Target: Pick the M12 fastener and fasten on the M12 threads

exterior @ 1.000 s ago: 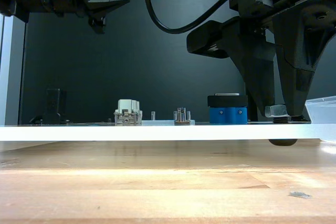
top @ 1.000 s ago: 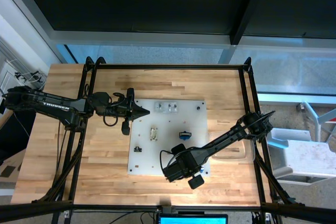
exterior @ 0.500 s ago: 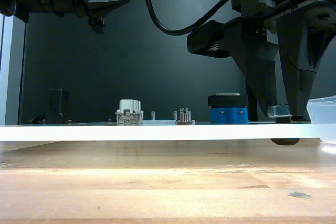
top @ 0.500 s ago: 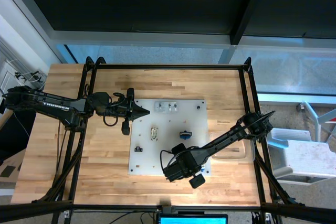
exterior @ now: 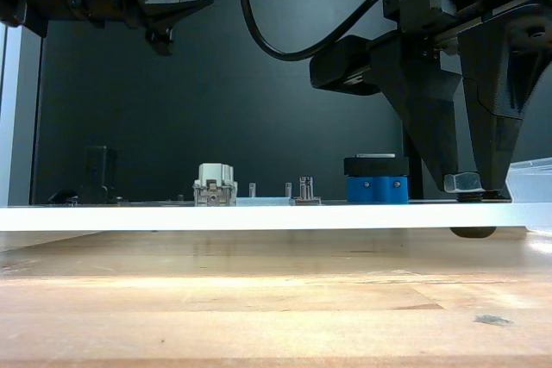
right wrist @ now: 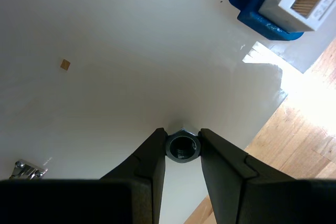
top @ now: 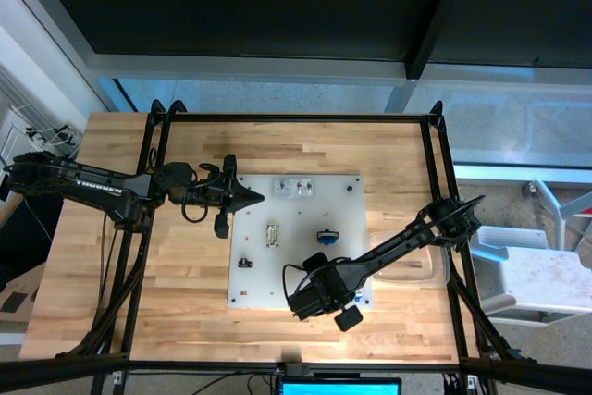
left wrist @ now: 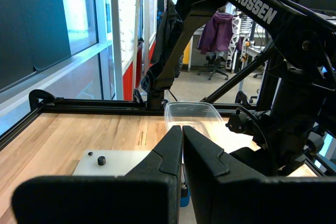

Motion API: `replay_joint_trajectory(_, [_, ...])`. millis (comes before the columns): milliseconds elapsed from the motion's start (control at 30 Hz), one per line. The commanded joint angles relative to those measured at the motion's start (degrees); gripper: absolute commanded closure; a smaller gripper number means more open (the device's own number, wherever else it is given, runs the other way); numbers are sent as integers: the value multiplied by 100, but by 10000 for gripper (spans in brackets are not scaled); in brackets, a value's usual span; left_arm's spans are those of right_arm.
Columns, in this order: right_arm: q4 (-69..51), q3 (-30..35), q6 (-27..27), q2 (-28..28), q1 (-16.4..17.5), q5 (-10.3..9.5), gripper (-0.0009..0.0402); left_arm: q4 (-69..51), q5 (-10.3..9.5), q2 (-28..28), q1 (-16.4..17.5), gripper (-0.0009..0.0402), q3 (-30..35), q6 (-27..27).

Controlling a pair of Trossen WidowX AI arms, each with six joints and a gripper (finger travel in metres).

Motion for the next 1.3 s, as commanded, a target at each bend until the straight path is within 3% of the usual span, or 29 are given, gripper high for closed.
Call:
replay_joint_trajectory(33, [0, -2, 2, -4, 9, -15, 266, 2, 0, 0, 0, 393, 0, 0])
replay_joint_trajectory(200, [-17, -2, 2, -42, 24, -37, 211, 0, 0, 0, 2, 393, 0, 0])
replay_joint_trajectory(367, [9, -2, -17, -232, 35, -90, 182, 0, 0, 0, 0, 393, 0, 0])
replay_joint_trajectory(567, [98, -2, -763, -616, 28, -164, 171, 0, 0, 0, 0, 393, 0, 0])
replay_joint_trajectory(700, [70, -2, -2234, -841, 22, -103, 174, 0, 0, 0, 0, 393, 0, 0])
replay_joint_trajectory(833, [-98, -2, -3504, -957, 22, 455, 180, 0, 0, 0, 0, 393, 0, 0])
replay_joint_trajectory(900, [-234, -2, -4328, -990, 22, 632, 183, 0, 0, 0, 0, 393, 0, 0])
replay_joint_trajectory(1067, [-356, -2, -6496, -999, 17, 654, 186, 2, 0, 0, 2, 393, 0, 0])
replay_joint_trajectory(1200, [-415, -2, -7493, -999, 17, 654, 185, 0, 0, 0, 0, 393, 0, 0])
replay_joint_trajectory(1300, [-433, -2, -8561, -999, 17, 654, 185, 2, 0, 0, 2, 393, 0, 0])
